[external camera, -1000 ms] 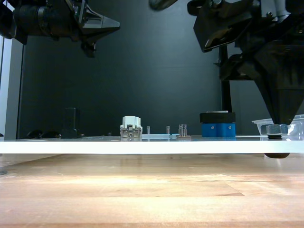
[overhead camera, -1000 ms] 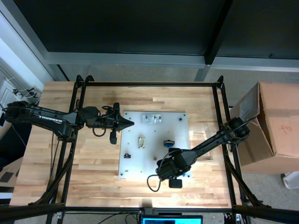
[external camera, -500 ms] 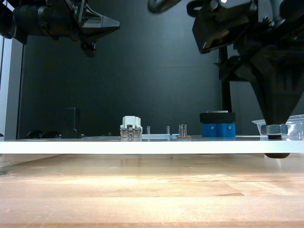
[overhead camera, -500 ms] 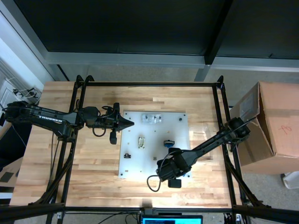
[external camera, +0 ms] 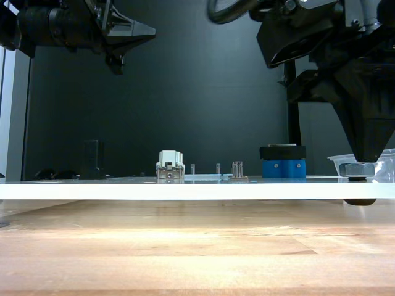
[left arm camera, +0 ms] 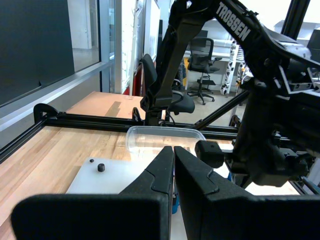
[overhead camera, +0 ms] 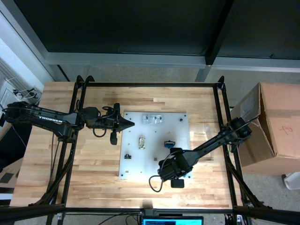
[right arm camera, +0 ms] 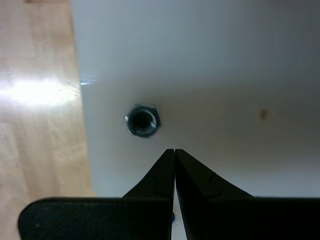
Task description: Pick the M12 nut and place it on its threads and fasten
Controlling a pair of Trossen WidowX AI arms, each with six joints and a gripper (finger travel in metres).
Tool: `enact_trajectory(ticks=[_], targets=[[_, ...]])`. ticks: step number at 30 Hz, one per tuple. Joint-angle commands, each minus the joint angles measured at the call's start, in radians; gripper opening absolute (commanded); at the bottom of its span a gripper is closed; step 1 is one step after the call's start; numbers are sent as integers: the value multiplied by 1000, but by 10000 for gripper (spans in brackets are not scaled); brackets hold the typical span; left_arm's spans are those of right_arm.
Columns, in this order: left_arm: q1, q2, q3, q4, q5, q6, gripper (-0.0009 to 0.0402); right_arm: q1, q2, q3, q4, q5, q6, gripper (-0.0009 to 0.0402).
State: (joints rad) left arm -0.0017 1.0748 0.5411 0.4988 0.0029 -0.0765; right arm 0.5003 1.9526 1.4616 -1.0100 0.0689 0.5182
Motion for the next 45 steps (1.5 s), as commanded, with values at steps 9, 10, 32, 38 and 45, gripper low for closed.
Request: enact_trajectory(ticks=[9,10,32,38,45], targets=[[0,0,0,-1,0,0,0,-1,2,-14,66,17,1,0],[0,0,0,-1,0,0,0,0,2,-16,68,10,1,0],[0,0,0,-1,1,0,0,0,-12,-33,82,29,45,0],[0,0,0,-1,0,0,0,0,-7,-33,89,38,46,0],[0,0,0,0,1,0,0,0,1,-33,106,-245,17,0]])
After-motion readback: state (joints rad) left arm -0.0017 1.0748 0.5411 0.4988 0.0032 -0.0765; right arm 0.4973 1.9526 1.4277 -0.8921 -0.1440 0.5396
